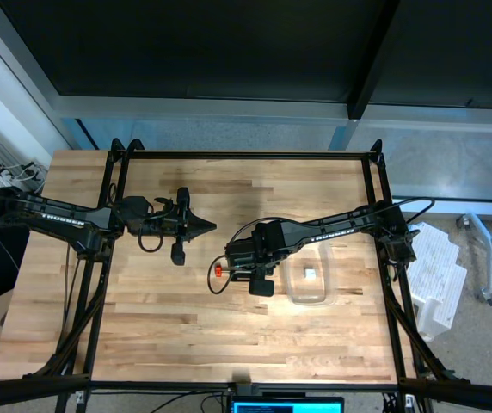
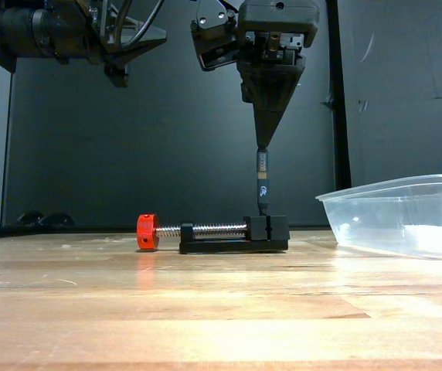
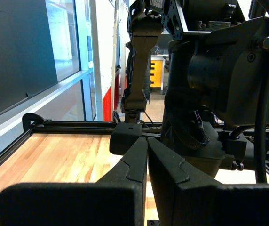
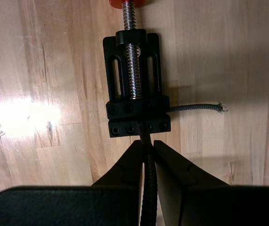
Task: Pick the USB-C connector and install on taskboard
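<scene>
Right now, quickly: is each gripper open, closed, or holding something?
Left gripper: closed, empty, raised over the table.
Right gripper: closed on the USB-C plug, held upright with its lower end at the black block.

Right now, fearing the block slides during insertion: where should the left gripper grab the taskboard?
Probably grip the taskboard across its long black side rails, from above, at the end nearer the red knob. It lies flat and narrow with parallel sides, and the right gripper, shut on the upright USB-C connector, occupies the other end. The left gripper hangs shut, high and apart from it.
</scene>
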